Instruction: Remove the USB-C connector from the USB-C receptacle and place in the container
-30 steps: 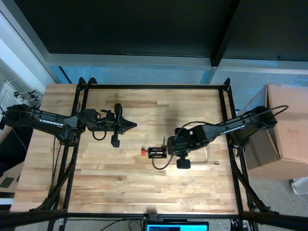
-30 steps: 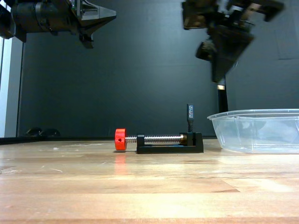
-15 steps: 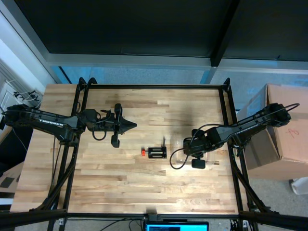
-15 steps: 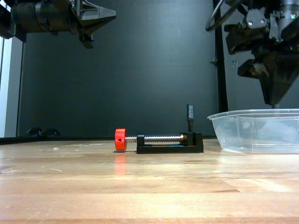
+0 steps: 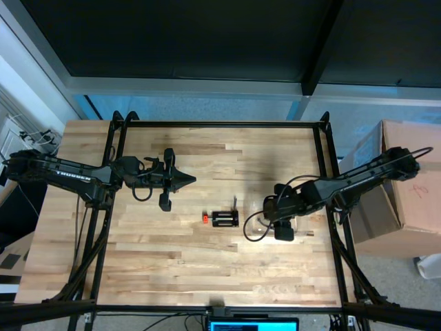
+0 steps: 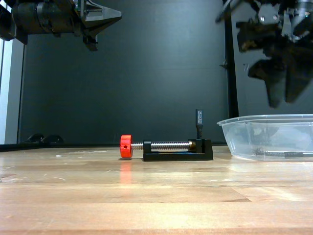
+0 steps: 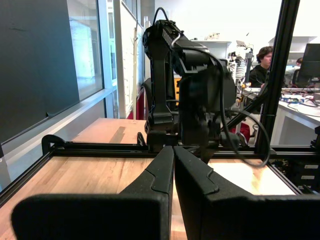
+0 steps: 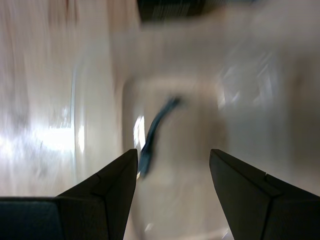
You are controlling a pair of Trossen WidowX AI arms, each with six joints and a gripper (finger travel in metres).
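Butcher-block planks make up the table (image 5: 172, 255), pale and matt, with a black metal frame round its edge and a dark wall behind.

Near the middle sits a small black vise (image 6: 178, 155), its threaded steel screw (image 6: 168, 145) ending in a round red knob (image 6: 126, 146). The receptacle (image 6: 199, 119), a slim black bar, stands upright in the vise at the end away from the knob, with nothing plugged into its top.

Just beside the vise, on its right, stands the container (image 6: 234, 134), a shallow tub of clear, glossy plastic with a rolled rim. The connector (image 6: 283, 154) lies free on the tub's floor with its thin cable stretched out flat. The right wrist view shows it as a dark, slightly curved strip, too blurred for detail.

The right gripper (image 6: 283, 104) hangs above the container, pointing down, its two black wedge-shaped fingers spread well apart and holding nothing.

The left gripper (image 5: 185, 180) is high over the table's left half, well apart from the vise and pointing toward the middle. Its tapered fingers are pressed flat together, with nothing between them.
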